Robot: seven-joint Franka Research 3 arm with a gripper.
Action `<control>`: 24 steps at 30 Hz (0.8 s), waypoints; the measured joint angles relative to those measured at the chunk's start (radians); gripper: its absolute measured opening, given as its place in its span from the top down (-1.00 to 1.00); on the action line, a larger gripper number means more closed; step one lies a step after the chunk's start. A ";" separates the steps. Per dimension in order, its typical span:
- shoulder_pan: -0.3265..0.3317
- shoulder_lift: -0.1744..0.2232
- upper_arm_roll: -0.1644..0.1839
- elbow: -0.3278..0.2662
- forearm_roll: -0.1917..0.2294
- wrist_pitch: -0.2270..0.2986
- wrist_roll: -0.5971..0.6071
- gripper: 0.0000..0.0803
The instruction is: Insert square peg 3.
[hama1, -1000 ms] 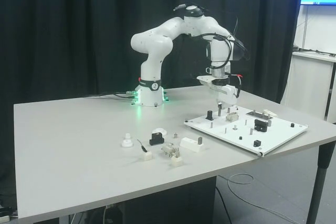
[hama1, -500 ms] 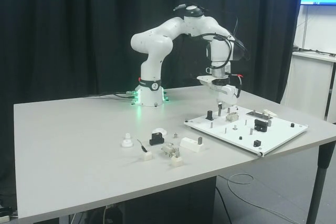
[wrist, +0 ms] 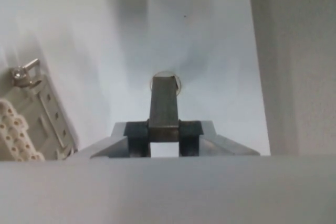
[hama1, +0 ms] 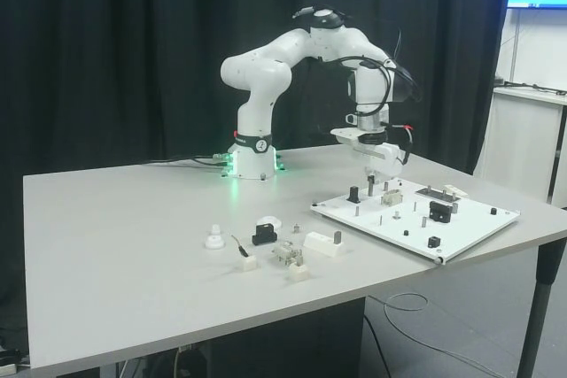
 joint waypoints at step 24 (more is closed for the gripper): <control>-0.016 -0.002 -0.004 0.004 0.005 -0.027 -0.085 0.72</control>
